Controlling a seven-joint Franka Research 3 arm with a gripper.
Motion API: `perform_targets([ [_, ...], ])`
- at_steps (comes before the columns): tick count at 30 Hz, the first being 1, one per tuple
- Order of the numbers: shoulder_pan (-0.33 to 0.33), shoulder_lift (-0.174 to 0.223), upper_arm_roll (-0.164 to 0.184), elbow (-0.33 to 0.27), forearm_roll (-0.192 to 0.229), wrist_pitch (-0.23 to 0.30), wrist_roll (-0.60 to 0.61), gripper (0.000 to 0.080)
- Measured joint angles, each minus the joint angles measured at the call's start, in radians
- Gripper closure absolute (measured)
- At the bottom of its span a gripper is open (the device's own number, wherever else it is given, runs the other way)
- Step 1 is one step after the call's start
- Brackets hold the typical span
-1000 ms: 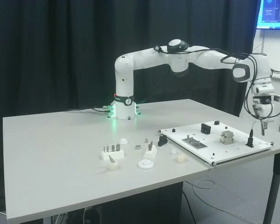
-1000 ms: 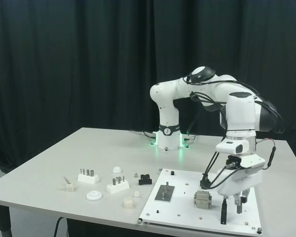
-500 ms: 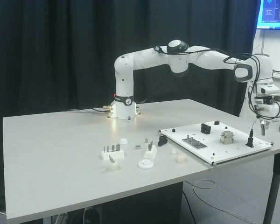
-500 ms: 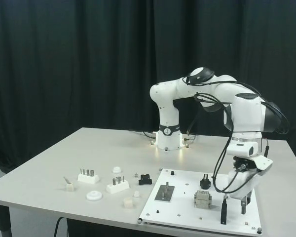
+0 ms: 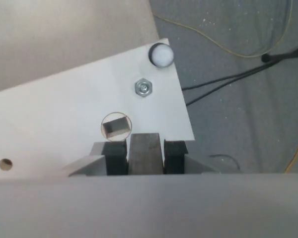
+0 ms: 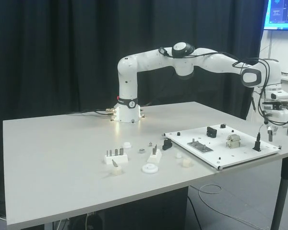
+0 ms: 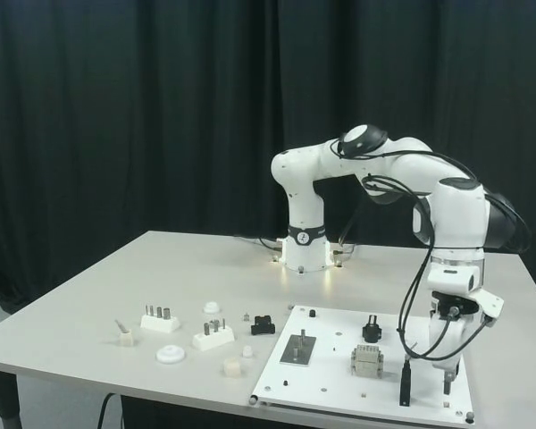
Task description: Insert square peg 4.
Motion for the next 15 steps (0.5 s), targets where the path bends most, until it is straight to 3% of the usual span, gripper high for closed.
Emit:
perform_targets([
  [15, -0.023, 0.001, 0.073, 0.022, -0.084, 0.019, -0.078, 0.0647],
])
